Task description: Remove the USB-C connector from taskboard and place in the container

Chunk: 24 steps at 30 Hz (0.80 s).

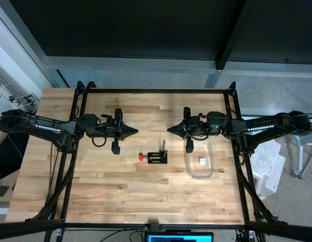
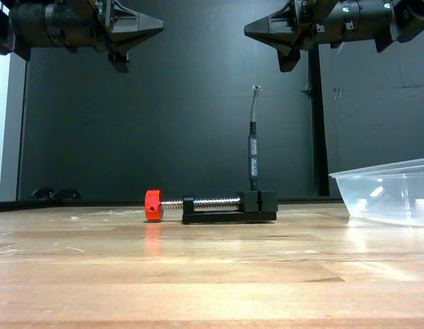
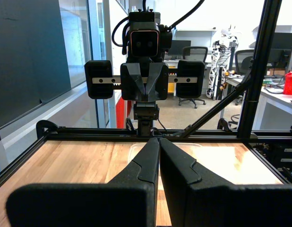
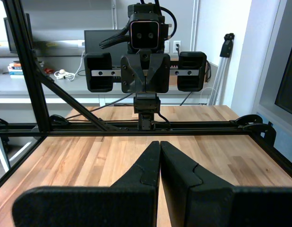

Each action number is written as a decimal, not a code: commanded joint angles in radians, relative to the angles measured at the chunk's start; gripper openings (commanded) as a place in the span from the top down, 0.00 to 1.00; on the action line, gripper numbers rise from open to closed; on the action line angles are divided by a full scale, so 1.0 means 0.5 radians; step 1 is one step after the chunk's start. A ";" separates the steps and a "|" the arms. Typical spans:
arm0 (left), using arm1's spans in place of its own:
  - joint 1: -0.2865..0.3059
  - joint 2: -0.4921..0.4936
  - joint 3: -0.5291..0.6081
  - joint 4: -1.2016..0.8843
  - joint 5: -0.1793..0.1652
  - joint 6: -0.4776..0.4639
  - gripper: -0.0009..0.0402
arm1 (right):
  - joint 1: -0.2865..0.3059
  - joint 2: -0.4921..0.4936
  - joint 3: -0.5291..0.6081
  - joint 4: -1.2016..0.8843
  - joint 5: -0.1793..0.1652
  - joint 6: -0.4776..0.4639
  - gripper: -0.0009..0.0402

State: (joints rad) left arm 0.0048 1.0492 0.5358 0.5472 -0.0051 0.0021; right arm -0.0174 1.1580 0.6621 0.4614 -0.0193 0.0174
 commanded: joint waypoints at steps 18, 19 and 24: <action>0.002 0.000 0.000 0.001 0.002 0.000 0.98 | 0.005 -0.054 0.041 -0.200 0.001 0.001 0.98; 0.001 -0.001 0.000 0.001 0.002 0.000 0.98 | 0.005 -0.068 0.062 -0.285 0.001 0.001 0.98; 0.001 -0.001 0.000 0.001 0.002 0.000 0.98 | 0.030 -0.103 0.179 -0.704 0.000 -0.002 0.98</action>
State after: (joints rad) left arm 0.0051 1.0489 0.5358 0.5472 -0.0048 0.0021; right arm -0.0086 1.1076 0.7361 0.1589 -0.0196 0.0185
